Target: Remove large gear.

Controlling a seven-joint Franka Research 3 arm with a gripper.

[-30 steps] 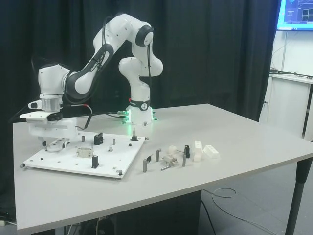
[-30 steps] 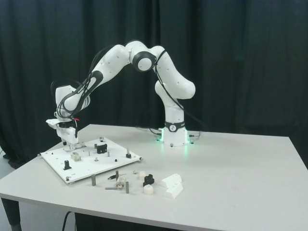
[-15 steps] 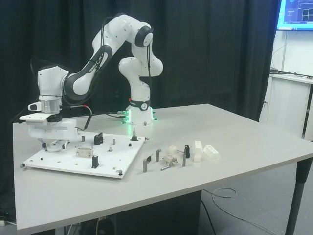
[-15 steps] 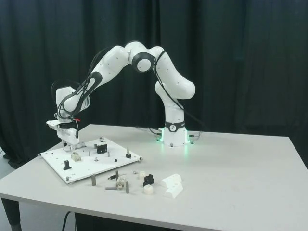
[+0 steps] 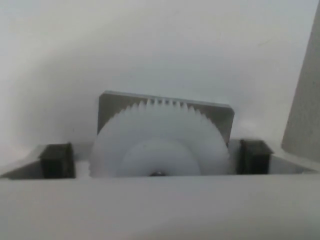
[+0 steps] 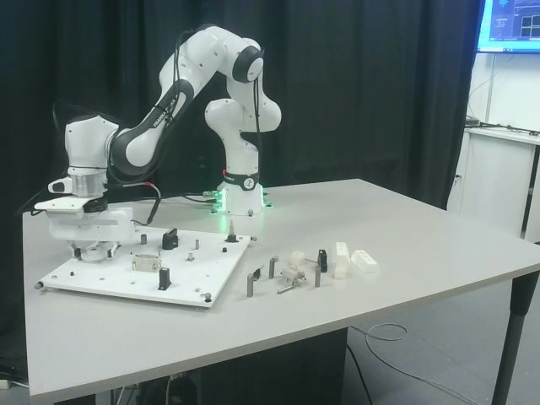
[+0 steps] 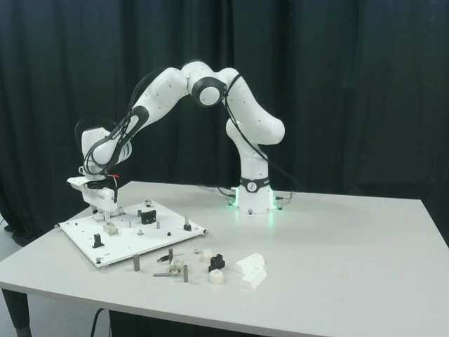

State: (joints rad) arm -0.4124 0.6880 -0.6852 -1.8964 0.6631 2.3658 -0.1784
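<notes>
The large gear (image 5: 160,142), white and toothed, fills the middle of the wrist view, with a grey plate (image 5: 115,107) behind it. My gripper (image 5: 156,159) is shut on the large gear, a black pad (image 5: 57,160) at each side of it. In the room views the gripper (image 6: 89,247) (image 7: 105,207) hangs low over the far left corner of the white board (image 6: 126,280) (image 7: 133,237). The gear shows there only as a small white shape under the hand.
Black fixtures (image 6: 169,239) and pegs (image 6: 228,236) stand on the board. Beside the board lie loose pegs and small parts (image 6: 291,270) and white blocks (image 6: 354,260). The arm's base (image 6: 239,198) stands behind, lit green.
The arm's wrist and hand have risen slightly over the board's corner, with the gripper still over the same spot.
</notes>
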